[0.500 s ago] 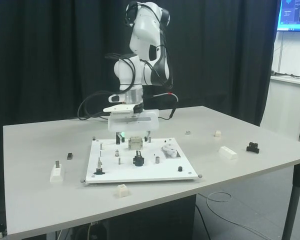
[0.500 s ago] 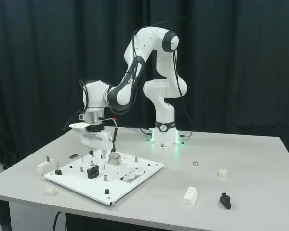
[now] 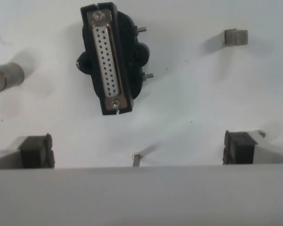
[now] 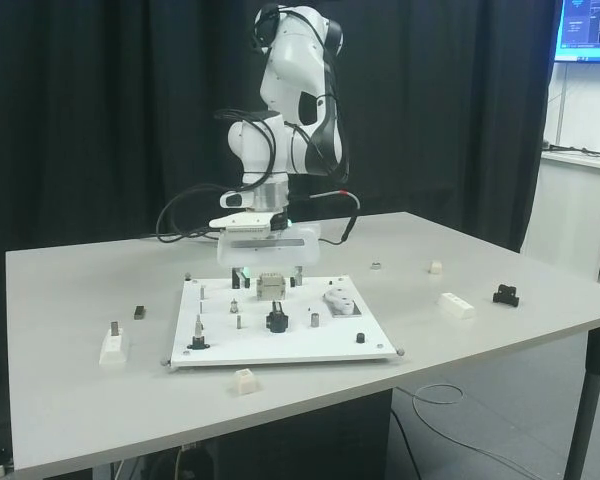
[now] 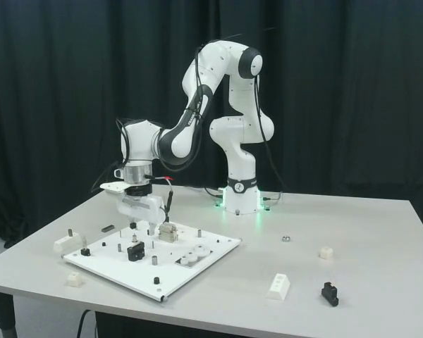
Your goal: Pick bolt 4.
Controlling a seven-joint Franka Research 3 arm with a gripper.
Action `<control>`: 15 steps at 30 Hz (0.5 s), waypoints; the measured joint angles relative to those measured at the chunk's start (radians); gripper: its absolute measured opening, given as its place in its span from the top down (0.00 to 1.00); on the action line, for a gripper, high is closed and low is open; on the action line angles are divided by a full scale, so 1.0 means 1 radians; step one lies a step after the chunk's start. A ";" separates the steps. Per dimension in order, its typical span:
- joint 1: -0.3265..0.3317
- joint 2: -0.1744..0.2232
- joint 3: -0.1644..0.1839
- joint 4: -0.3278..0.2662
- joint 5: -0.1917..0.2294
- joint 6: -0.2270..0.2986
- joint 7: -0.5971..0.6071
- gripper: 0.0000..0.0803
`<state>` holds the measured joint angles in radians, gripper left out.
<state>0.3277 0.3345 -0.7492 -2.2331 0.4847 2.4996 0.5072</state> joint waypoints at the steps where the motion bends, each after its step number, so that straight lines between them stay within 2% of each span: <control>1: 0.001 0.002 0.000 0.002 0.000 -0.001 0.000 0.00; 10: 0.001 0.018 0.000 0.033 -0.002 -0.028 0.001 0.00; 15: 0.001 0.024 0.000 0.051 -0.022 -0.051 0.001 0.00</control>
<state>0.3290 0.3584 -0.7490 -2.1821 0.4627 2.4483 0.5084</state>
